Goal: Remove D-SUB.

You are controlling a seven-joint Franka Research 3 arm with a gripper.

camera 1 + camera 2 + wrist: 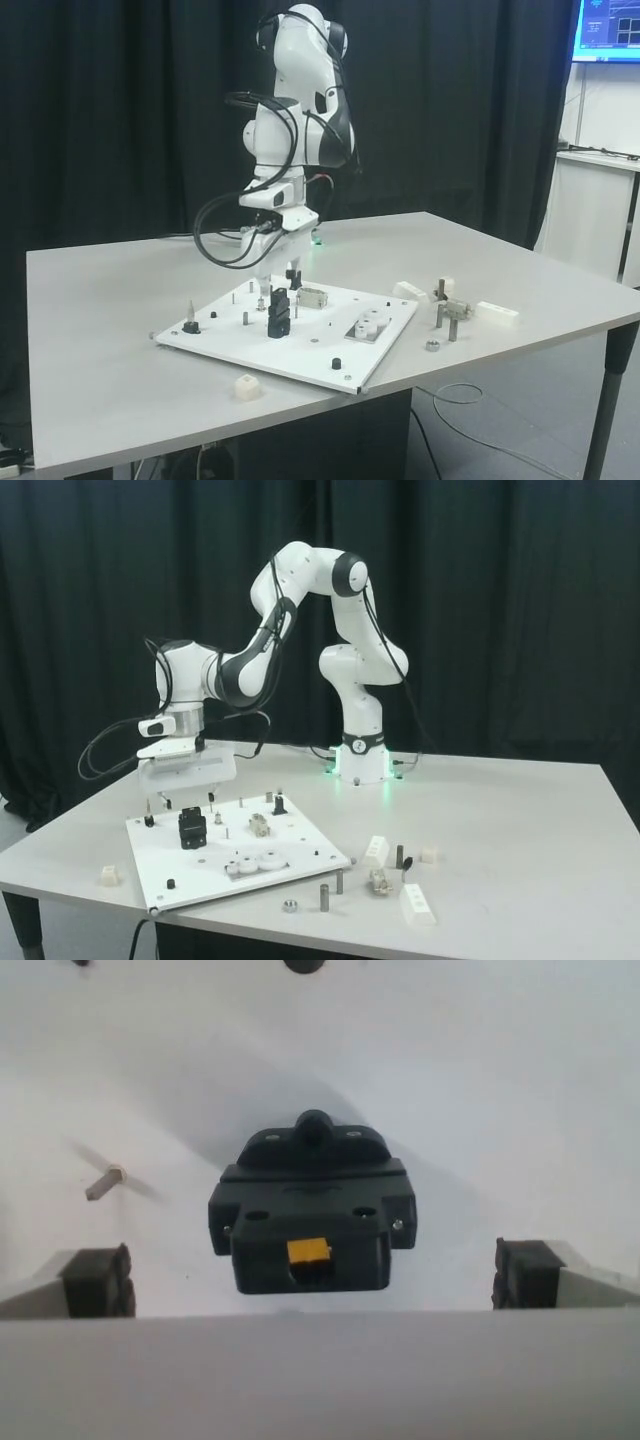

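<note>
The D-SUB is a black connector block (312,1210) with a small bright insert in its face. It stands upright on the white board (300,350), near the board's middle (277,312) (191,828). My gripper (310,1278) hangs a little above it and is open, holding nothing. One black fingertip (97,1280) is on each side, well apart from the block. In the room views the gripper (278,275) (180,802) is over the block's far side and does not touch it.
On the white board (300,855) are a grey connector (312,297), white gears (368,324), thin metal pins (105,1182) and small black knobs (338,361). Off the board lie a white cube (246,387), white blocks (497,312) and metal posts (446,312).
</note>
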